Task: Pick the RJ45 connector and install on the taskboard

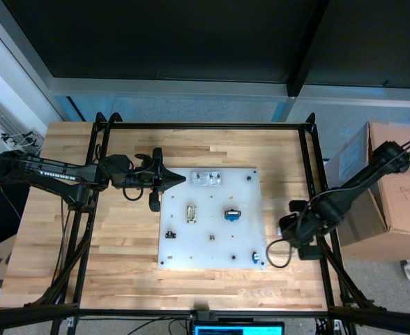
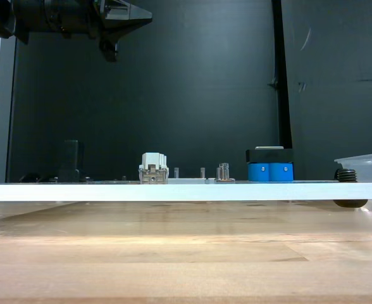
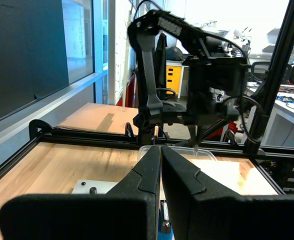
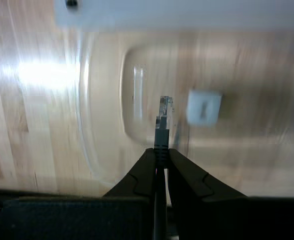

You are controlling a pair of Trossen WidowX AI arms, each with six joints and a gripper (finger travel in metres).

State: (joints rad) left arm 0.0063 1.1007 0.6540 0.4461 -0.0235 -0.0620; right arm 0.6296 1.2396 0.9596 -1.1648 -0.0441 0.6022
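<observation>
Pick looks done: your right claw (image 4: 160,152) is pinched shut on the clear RJ45 connector with grey boot (image 4: 163,111), above the clear plastic tray (image 4: 83,120) off the white taskboard (image 1: 212,241) at 4 o'clock. Install's yet to do. Left claw (image 1: 180,179), closed empty, hangs high over the board's 10 o'clock edge. Can't make out where on the board it plugs in

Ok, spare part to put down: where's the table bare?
Bare wood between the board and the table edge nearest us. Crowded right of it: right gripper holds the connector. Left gripper, shut, hovers over board's far-left edge.
</observation>
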